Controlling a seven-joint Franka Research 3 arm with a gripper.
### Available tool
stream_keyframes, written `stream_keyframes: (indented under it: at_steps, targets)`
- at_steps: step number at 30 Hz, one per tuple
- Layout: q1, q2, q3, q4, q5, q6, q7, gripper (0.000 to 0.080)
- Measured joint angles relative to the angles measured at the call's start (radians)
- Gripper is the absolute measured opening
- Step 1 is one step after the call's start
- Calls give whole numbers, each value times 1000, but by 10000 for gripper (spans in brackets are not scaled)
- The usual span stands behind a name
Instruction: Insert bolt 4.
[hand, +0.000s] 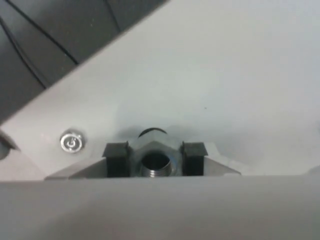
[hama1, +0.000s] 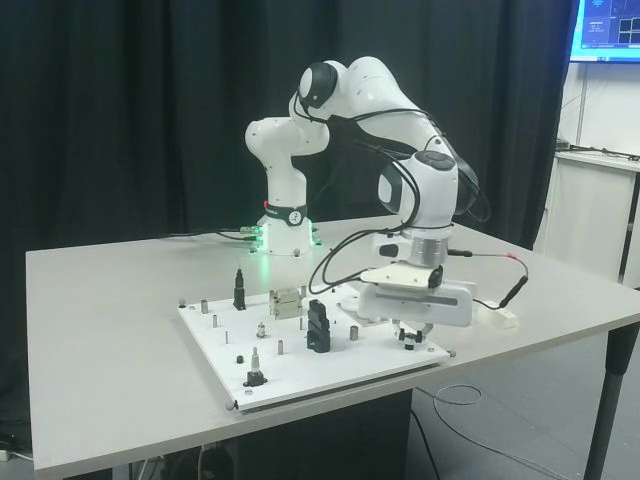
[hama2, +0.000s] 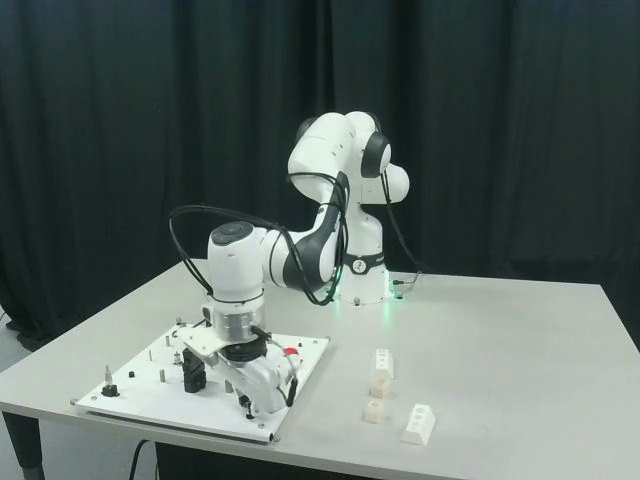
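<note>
A black curtain (hama1: 130, 110) hangs behind the grey table (hama1: 110, 330), where the white arm (hama1: 390, 110) bends low over a white board (hama1: 330, 375) near its corner. The gripper (hand: 155, 161) is squeezed shut on the bolt (hand: 155, 165). The bolt's long way runs up and down, threaded end toward the camera; its lower part is hidden, with a dark hole (hand: 151, 132) just beyond.

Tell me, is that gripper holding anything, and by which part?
Yes. The gripper holds a grey metal bolt with a hexagonal head, its two black fingers clamped on opposite sides of the head, above the white board.
</note>
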Motion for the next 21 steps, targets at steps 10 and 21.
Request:
stream_keyframes:
  at_steps: [10,21]
  targets:
    - [4,1,0,-1,-9,3,235,224]
    - [7,1,0,-1,-22,5,440,224]
